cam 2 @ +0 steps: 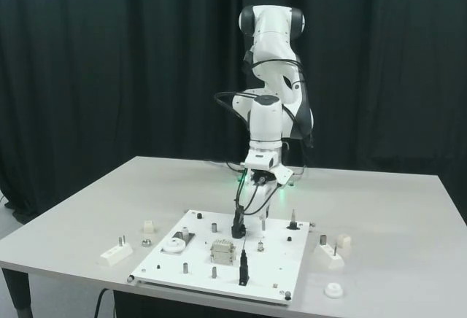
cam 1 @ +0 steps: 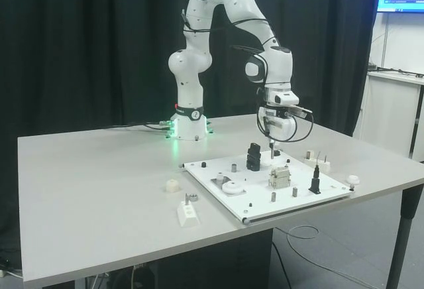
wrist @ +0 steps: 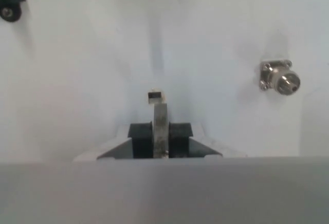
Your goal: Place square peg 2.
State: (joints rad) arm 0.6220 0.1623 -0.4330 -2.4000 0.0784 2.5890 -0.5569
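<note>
My gripper (wrist: 160, 134) is shut on a thin grey square peg (wrist: 160, 118), which stands upright between the black fingers (wrist: 140, 137). The peg's lower end hangs close over a bare patch of the white board (wrist: 77, 80); whether it touches I cannot tell. In the first room view the gripper (cam 1: 273, 140) hangs over the board's far side (cam 1: 212, 170), with the peg (cam 1: 272, 148) poking down beside a black block (cam 1: 252, 157). The second room view shows the gripper (cam 2: 263, 212) and peg (cam 2: 263, 223) over the board (cam 2: 284, 260).
A metal socket (wrist: 280, 77) is bolted on the board near the peg. The board also carries a grey connector (cam 1: 279, 177), a white gear (cam 1: 231, 186), a black plug (cam 1: 316, 179) and several short posts. White holders (cam 1: 187, 211) (cam 1: 309, 157) stand on the grey table.
</note>
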